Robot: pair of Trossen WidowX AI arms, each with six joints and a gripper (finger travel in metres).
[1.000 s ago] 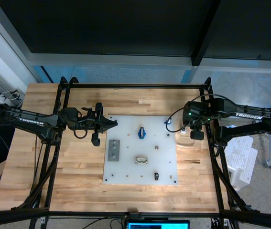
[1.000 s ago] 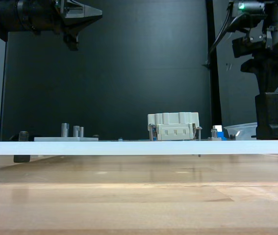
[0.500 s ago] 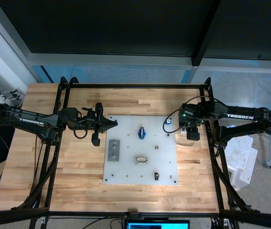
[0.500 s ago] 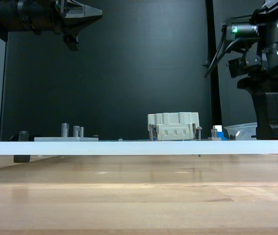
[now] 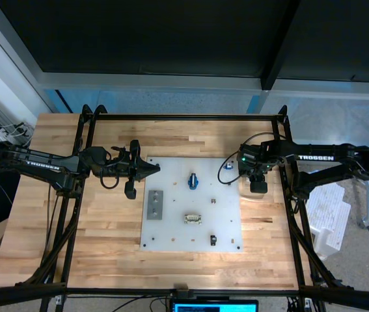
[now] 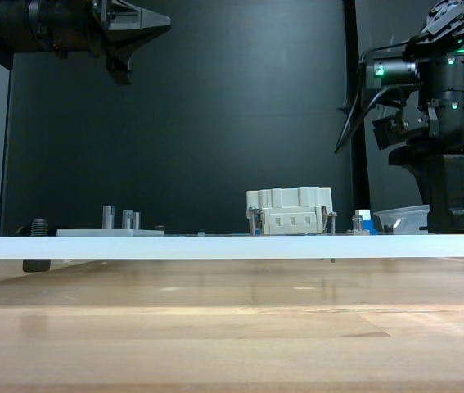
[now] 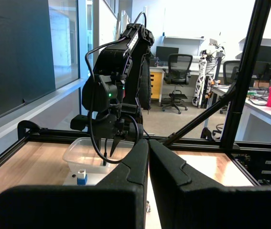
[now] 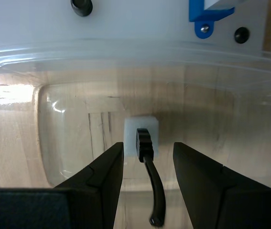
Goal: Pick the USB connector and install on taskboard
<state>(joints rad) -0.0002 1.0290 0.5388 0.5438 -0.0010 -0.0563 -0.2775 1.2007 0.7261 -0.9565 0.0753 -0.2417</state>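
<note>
Right tool (image 8: 148,149) has shifted left over the one clear tray (image 8: 44,119), jaws open and empty, astride the single USB connector (image 8: 143,138) inside, right of the taskboard (image 5: 171,227). Left tool (image 5: 155,168) hangs closed, empty, above the board's far-left corner.

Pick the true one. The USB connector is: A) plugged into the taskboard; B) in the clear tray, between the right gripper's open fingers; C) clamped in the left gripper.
B: the USB connector sits in the clear tray between the right gripper's spread fingers; the left gripper hovers shut above the taskboard's far-left corner.
</note>
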